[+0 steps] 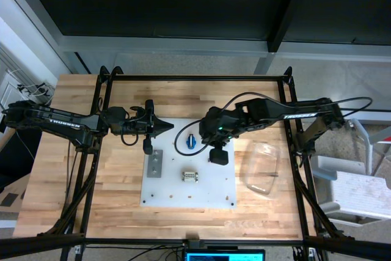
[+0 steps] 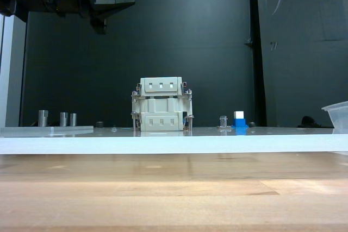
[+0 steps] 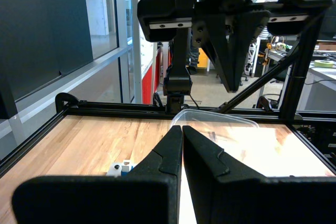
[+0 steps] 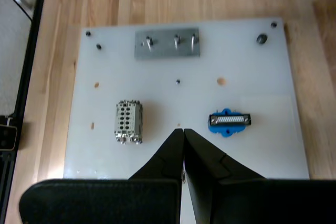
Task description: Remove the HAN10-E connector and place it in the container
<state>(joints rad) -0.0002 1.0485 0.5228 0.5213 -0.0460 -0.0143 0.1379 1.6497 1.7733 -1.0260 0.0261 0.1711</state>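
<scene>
Clear container [image 1: 261,169] beside board [image 1: 208,191], HAN10-E connector [image 1: 190,176] on board; left pincer [image 3: 181,128], right pincer [image 4: 182,131] above, tips together.

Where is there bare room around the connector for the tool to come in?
Bare board right of the HAN10-E connector, toward the container, and along its near edge. Crowded farther back: grey plate, blue piece, with left tool and right tool, both shut, above.

I'm seeing a smooth wood tabletop [image 1: 73,169], matt white board [image 1: 208,191], clear glossy plastic container [image 1: 261,168], beige plastic HAN10-E connector [image 1: 190,176], left tool [image 3: 181,129] and right tool [image 4: 182,132] looking matt black.
</scene>
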